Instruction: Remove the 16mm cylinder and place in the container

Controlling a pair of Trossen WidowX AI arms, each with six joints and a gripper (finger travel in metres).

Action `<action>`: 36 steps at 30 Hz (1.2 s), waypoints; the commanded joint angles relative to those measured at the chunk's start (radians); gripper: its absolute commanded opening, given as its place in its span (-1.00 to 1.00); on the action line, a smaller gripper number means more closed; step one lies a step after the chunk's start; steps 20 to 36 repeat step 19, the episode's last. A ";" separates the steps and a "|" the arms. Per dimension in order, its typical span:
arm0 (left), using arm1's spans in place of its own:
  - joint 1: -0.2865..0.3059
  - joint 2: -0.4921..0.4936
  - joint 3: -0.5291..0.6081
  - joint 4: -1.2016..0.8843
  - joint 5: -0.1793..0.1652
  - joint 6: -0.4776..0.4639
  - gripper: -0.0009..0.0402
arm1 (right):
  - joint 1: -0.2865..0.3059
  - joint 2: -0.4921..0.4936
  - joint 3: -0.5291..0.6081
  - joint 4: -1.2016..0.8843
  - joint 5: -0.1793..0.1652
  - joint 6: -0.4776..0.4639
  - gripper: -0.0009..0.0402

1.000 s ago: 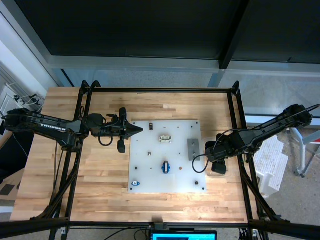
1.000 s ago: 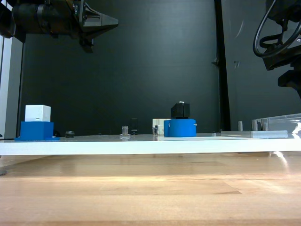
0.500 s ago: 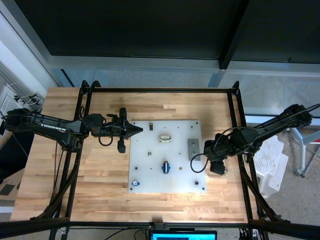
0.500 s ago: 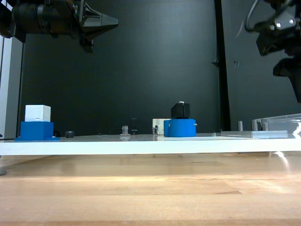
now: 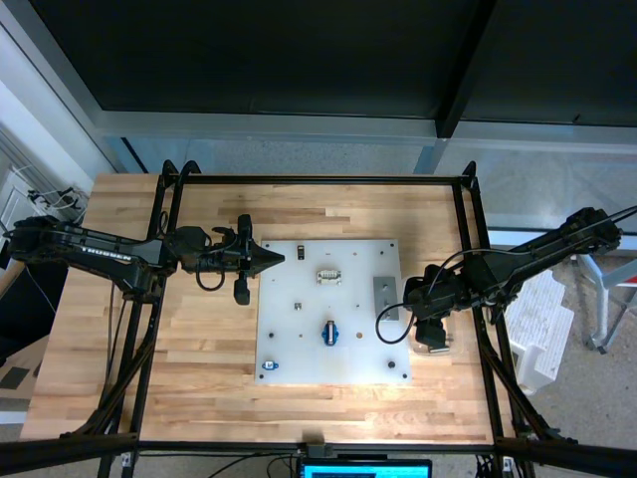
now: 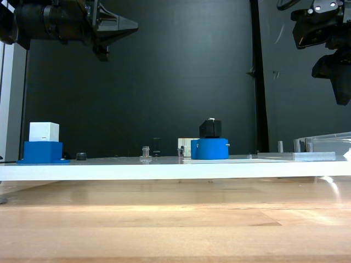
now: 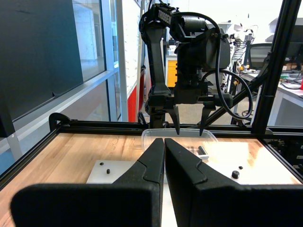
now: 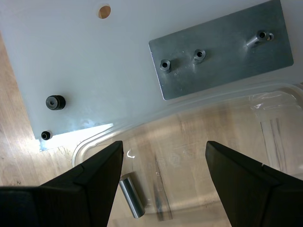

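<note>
Nearest us, the cylinder point(image 8: 131, 195) lies on its side inside the clear container point(image 8: 156, 118), just beside the white board point(image 8: 94, 47). Our right gripper point(image 8: 163, 143) hangs above it, spread wide and empty. Farther off, our left gripper point(image 7: 164, 142) hovers over the board's left edge, fingers pressed together, holding nothing.
</note>
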 commanded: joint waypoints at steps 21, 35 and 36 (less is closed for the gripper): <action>0.000 0.000 0.000 0.000 0.000 0.000 -0.96 | 0.000 0.086 0.071 0.102 0.000 -0.026 0.17; 0.000 0.000 0.000 0.000 0.000 0.000 -0.96 | 0.000 0.086 0.071 0.102 0.000 -0.026 0.17; 0.000 0.000 0.000 0.000 0.000 0.000 -0.96 | 0.000 0.086 0.071 0.102 0.000 -0.026 0.17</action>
